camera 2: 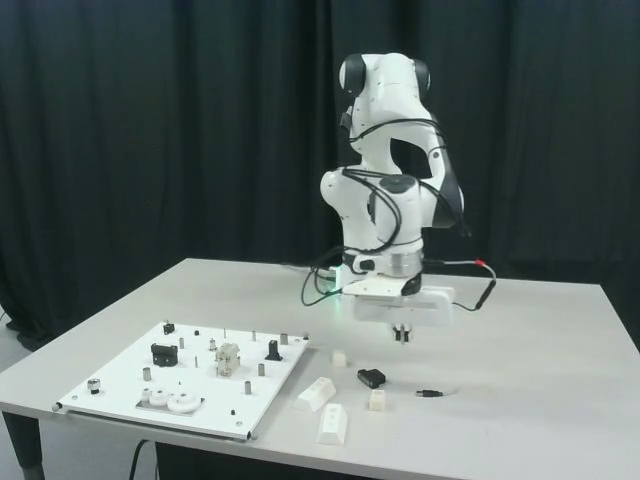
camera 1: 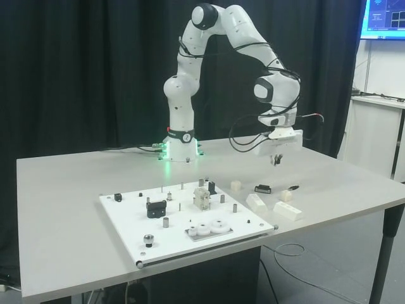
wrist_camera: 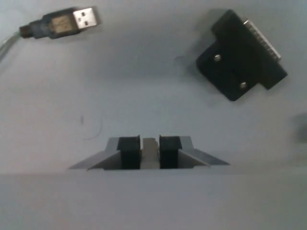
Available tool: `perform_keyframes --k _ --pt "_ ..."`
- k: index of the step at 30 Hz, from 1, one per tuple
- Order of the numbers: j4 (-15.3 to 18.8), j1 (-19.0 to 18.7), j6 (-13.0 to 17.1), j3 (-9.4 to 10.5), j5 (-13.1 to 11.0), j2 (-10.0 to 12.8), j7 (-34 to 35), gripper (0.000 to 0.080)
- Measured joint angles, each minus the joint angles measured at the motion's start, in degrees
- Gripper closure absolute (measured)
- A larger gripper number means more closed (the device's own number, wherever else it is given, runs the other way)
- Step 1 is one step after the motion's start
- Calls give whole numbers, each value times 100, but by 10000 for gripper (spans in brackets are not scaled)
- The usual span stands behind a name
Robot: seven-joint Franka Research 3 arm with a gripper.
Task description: Place Ethernet.
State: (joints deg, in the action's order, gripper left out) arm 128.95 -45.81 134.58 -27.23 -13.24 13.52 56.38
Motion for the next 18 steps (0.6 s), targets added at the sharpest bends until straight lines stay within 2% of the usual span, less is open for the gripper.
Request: perform_keyframes --k 9,18 --pt "0 -122 57 103 360 1 508 723" --pt "3 -128 107 177 498 3 658 723"
